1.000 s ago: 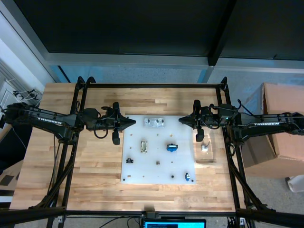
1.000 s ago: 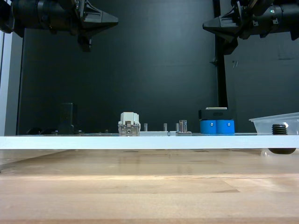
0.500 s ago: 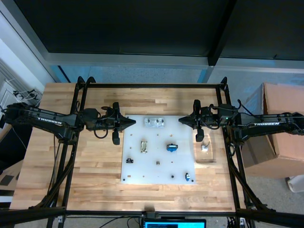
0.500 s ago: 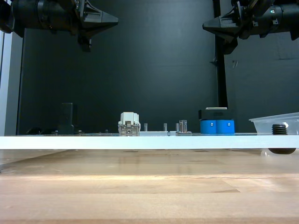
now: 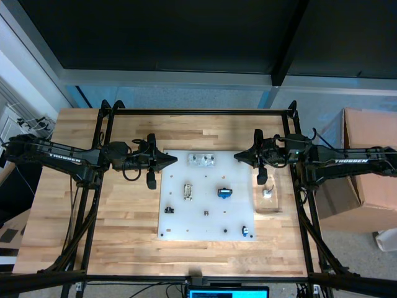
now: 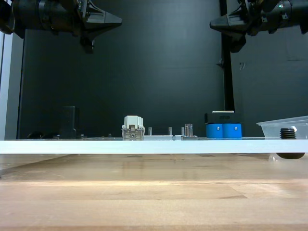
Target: Pick the RJ45 connector and install on the taskboard
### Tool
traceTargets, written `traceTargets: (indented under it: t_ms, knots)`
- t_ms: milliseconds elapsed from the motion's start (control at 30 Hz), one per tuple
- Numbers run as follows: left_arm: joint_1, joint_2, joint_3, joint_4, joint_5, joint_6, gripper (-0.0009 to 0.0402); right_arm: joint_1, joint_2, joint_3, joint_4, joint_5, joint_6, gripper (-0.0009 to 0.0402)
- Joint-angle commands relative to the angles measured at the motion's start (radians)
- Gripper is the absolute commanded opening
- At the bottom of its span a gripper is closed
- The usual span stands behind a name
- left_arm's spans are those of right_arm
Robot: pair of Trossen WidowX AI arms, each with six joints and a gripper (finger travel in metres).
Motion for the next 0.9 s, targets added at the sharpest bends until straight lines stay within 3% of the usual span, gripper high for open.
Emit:
traceTargets:
  t_ms: [33,267,467,567,733,900]
  knots:
    - [0.000,0.000,0.000,0.000,0.000,0.000,0.0000,0.007,-0.003,0.068,-0.196,0.000,-0.002,0.0000]
    - [0.000,0.000,0.000,0.000,0.000,0.000,0.0000,0.064,-0.003,0.203,-0.646,0.010,0.004,0.0000]
    - [0.000,0.000,0.000,0.000,0.000,0.000,0.0000,0.161,-0.003,0.329,-0.932,0.108,0.027,0.0000]
    - [0.000,0.000,0.000,0.000,0.000,0.000,0.0000,0.201,-0.003,0.382,-1.030,0.116,0.069,0.0000]
    - [0.000,0.000,0.000,0.000,0.000,0.000,0.0000,0.285,-0.003,0.422,-1.193,0.167,0.145,0.0000]
    - [0.000,0.000,0.000,0.000,0.000,0.000,0.0000,0.347,-0.003,0.420,-1.329,0.179,0.224,0.0000]
